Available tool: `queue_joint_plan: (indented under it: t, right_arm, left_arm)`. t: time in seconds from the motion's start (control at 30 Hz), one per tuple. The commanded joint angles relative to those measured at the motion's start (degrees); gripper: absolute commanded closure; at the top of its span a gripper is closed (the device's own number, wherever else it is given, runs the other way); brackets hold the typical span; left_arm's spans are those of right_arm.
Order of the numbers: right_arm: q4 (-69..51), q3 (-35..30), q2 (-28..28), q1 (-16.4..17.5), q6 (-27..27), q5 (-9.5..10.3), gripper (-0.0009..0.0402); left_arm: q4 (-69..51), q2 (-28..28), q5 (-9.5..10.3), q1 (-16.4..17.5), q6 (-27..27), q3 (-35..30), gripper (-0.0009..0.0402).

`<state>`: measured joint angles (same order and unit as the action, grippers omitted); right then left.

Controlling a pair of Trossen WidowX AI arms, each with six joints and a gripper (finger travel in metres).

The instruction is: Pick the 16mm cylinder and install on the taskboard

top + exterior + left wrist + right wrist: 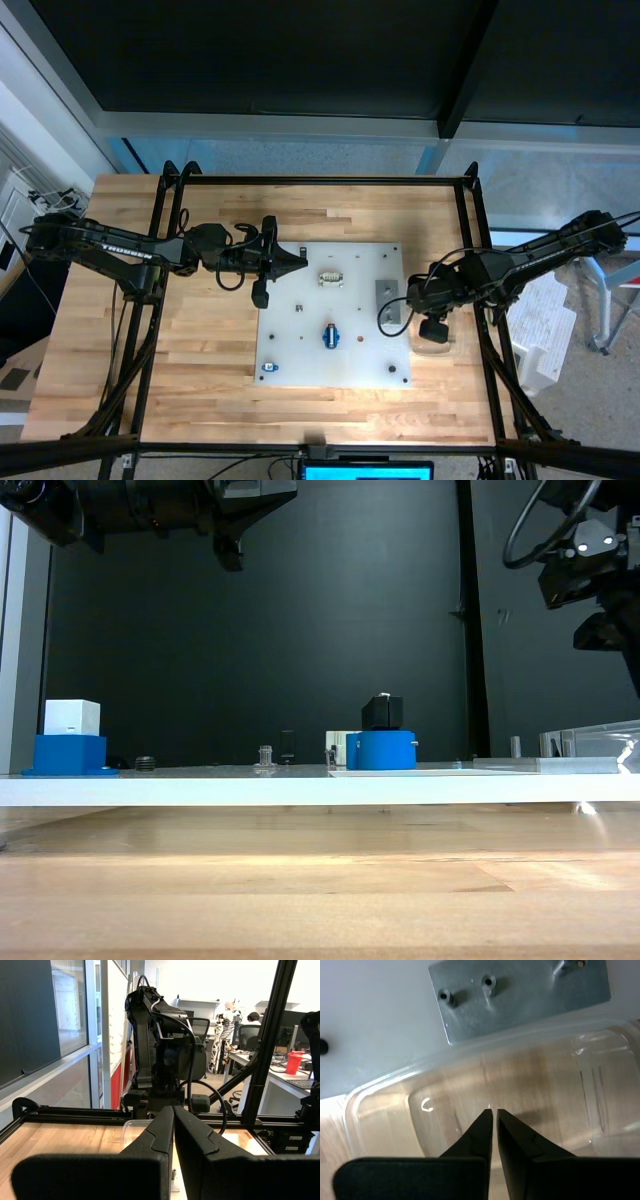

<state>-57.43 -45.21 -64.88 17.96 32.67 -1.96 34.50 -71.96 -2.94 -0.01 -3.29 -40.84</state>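
Plastic, clear and glossy with rounded walls, forms the tray [395,1076] under my right pincer [492,1111], its black wedge fingers pressed almost together, at the 3 o'clock edge of the flat white taskboard [300,340]. The 16mm cylinder and its axis I cannot make out; the dull grey block [530,995], studded with short upright pegs [444,996], lies just past the tray's rim. My left pincer [300,258], closed tight, hangs over the board's 10 o'clock corner.

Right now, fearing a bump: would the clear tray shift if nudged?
Likely slides: the clear tray looks thin-walled and light on smooth wood. Its walls may flex. Right gripper hangs over it; left gripper hovers over the taskboard, left edge.
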Motion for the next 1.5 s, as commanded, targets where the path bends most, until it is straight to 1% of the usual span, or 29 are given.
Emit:
queue_joint_plan:
  t: [0.03, 0.1, 0.2, 0.3, 0.37, 0.43, 0.47, 0.57, 0.67, 0.73, 0.9, 1.1, 1.3, 1.5]
  right_arm:
    - [-1.0, 0.1, 1.2, 0.2, -0.1, -0.15, 0.0332]
    - [-2.1, 0.1, 1.8, 0.3, -0.1, -0.26, 0.0308]
    - [-4.3, 0.2, 3.0, 1.2, 0.0, -1.66, 0.0277]
    - [-6.1, 0.9, 6.1, 3.0, 1.7, -2.69, 0.0254]
    - [-6.5, 1.3, 7.5, 4.4, 2.6, -3.28, 0.0243]
    - [-6.5, 1.7, 8.3, 5.6, 3.2, -4.59, 0.0234]
    - [-6.6, 1.9, 8.3, 5.9, 3.1, -4.72, 0.023]
    - [-7.3, 2.5, 8.2, 6.1, 3.1, -4.68, 0.022]
    - [-7.2, 2.6, 8.2, 6.2, 3.1, -5.09, 0.0208]
    - [-7.2, 2.6, 8.2, 6.2, 3.1, -6.03, 0.0199]
    - [-6.7, 3.8, 8.1, 6.4, 3.1, -6.1, 0.0184]
    - [-3.2, 6.9, 8.0, 6.8, 3.5, -5.95, 0.0183]
    - [-0.2, 9.0, 4.9, 8.0, 2.9, -5.97, 0.0183]
    - [3.8, 11.9, 4.3, 8.4, 2.9, -5.73, 0.0183]
  left_arm:
    - [0.0, 0.0, -0.02, 0.0, 0.0, 0.0, 0.0393]
    - [0.0, 0.0, -0.02, 0.0, 0.0, 0.0, 0.0393]
    - [0.0, 0.0, -0.02, 0.0, 0.0, 0.0, 0.0393]
    - [0.0, 0.0, -0.02, 0.0, 0.0, 0.0, 0.0393]
    - [0.0, 0.0, -0.02, 0.0, 0.0, 0.0, 0.0393]
    - [0.0, 0.0, -0.02, 0.0, 0.0, 0.0, 0.0393]
    - [0.0, 0.0, -0.02, 0.0, 0.0, 0.0, 0.0393]
    - [0.0, 0.0, -0.02, 0.0, 0.0, 0.0, 0.0393]
    - [0.0, 0.0, -0.02, 0.0, 0.0, 0.0, 0.0393]
    - [0.0, 0.0, -0.02, 0.0, 0.0, 0.0, 0.0393]
    - [0.0, 0.0, -0.02, 0.0, 0.0, 0.0, 0.0393]
    - [0.0, 0.0, -0.02, 0.0, 0.0, 0.0, 0.0393]
    - [0.0, 0.0, -0.02, 0.0, 0.0, 0.0, 0.0393]
    - [0.0, 0.0, -0.02, 0.0, 0.0, 0.0, 0.0393]
